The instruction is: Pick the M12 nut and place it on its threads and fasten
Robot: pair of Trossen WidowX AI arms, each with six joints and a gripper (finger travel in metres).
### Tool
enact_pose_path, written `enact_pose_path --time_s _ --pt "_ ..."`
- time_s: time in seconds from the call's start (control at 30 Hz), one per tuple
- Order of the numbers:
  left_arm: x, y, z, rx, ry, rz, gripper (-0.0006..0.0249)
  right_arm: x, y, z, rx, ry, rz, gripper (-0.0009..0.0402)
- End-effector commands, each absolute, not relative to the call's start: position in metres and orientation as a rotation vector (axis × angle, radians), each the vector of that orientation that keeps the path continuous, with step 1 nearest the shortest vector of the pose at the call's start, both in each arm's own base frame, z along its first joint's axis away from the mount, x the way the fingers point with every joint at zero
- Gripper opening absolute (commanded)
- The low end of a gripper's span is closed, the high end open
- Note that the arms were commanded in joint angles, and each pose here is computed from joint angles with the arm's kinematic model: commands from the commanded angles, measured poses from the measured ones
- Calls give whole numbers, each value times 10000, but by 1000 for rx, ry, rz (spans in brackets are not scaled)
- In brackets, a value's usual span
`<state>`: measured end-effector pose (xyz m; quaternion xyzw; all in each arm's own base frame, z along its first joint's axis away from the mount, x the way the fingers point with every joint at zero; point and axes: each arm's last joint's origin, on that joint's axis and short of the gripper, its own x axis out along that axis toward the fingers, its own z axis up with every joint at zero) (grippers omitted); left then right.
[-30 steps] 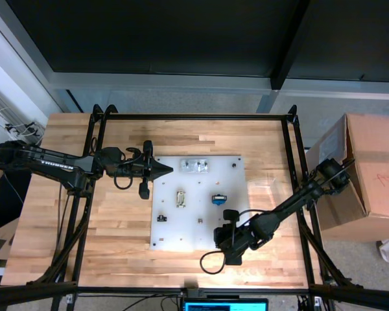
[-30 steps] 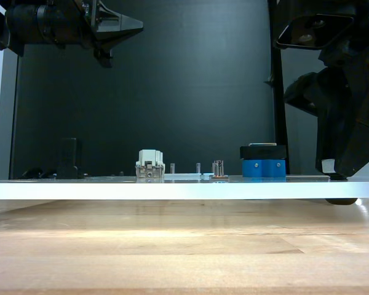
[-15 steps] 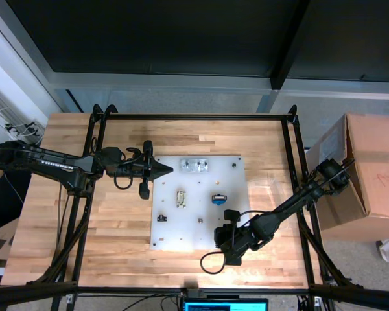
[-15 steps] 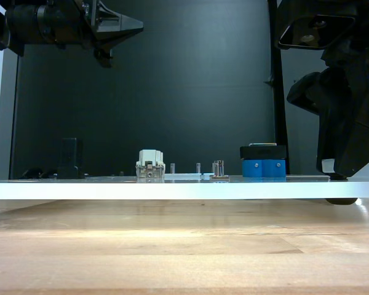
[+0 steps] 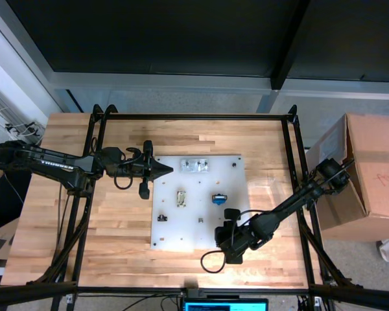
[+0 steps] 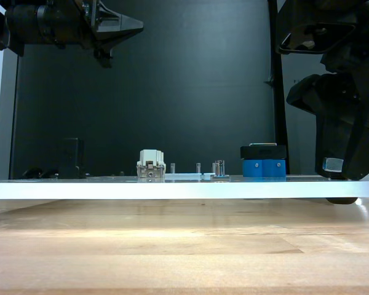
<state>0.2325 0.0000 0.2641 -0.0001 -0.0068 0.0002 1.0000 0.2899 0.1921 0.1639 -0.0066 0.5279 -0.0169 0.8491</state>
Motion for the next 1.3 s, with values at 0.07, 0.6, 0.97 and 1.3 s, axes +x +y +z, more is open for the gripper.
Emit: enact_pose_path --time_s 0.07,0.6,0.97,1.3 --pt "2326 0 2641 0 -14 0 0 2886 1913 1744 0 1089 -26 158" --pt "2326 0 2641 0 -14 0 0 2861 1871 2077 -75 1157 -5 154" --pt "2326 0 2641 0 -14 0 0 2985 1633 2031 6 1248 -6 15" --pt "2326 0 2641 0 -14 0 0 3041 1665 1887 46 1342 21 -1"
